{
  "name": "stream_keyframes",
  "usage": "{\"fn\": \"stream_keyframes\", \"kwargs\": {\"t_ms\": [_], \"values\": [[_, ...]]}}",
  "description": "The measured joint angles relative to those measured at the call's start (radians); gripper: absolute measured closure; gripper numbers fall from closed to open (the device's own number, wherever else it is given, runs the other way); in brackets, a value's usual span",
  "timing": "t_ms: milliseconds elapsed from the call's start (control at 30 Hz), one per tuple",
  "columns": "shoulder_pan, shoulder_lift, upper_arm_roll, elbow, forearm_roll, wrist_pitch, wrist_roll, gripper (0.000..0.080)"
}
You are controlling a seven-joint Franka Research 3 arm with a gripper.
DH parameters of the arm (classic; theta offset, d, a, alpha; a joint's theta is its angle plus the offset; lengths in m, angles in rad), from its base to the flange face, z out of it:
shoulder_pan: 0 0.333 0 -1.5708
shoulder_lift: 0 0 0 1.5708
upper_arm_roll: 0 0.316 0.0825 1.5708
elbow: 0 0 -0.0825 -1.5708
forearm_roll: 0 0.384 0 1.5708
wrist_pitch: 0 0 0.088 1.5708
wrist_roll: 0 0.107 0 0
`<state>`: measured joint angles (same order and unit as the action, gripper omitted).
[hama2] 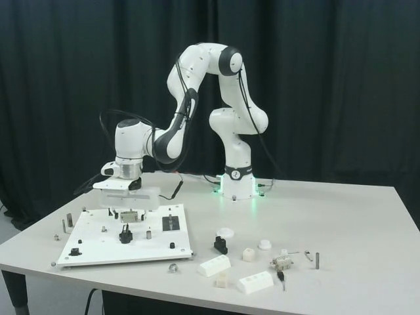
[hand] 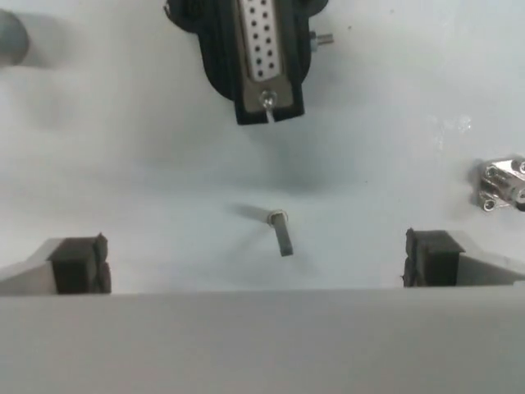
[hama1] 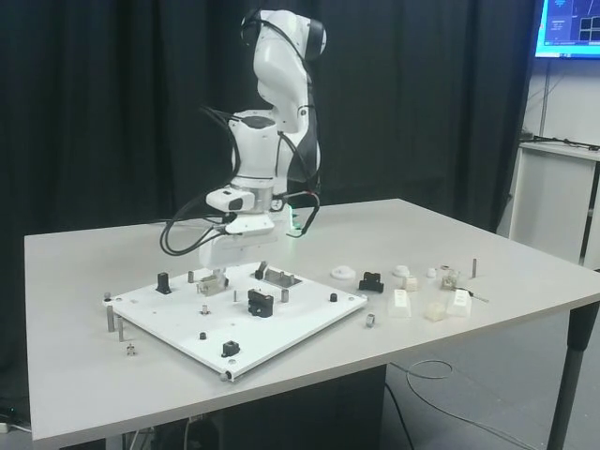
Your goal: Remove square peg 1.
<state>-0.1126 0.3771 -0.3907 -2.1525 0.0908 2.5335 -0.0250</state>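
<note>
Your wrist view alone shows the gripper (hand: 254, 258) spread wide and empty, fingers (hand: 78, 263) either side of the peg (hand: 281, 231), which stands upright in the white board (hand: 164, 180) just short of a black connector block (hand: 254, 57). From the room views you only get the arm (hama2: 190, 85) bent low over the board's (hama1: 300, 323) rear half, hand hiding the peg. Loose white blocks (hama2: 215, 265), a black clip (hama2: 220, 245) and a grey pin (hama2: 317, 260) lie on the table (hama2: 354, 223), well apart from the gripper.

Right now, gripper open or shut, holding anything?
Gripper: open, holding nothing, fingers either side of the small peg standing on the white board.
</note>
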Motion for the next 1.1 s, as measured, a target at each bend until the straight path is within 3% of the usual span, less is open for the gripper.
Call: {"fn": "stream_keyframes", "kwargs": {"t_ms": [567,1100], "values": [[-0.005,0.057,-0.013,0.021,0.104,0.010,-0.184,0.0003],[-0.010,0.114,-0.012,0.046,0.143,0.010,-0.262,0.0003]]}}
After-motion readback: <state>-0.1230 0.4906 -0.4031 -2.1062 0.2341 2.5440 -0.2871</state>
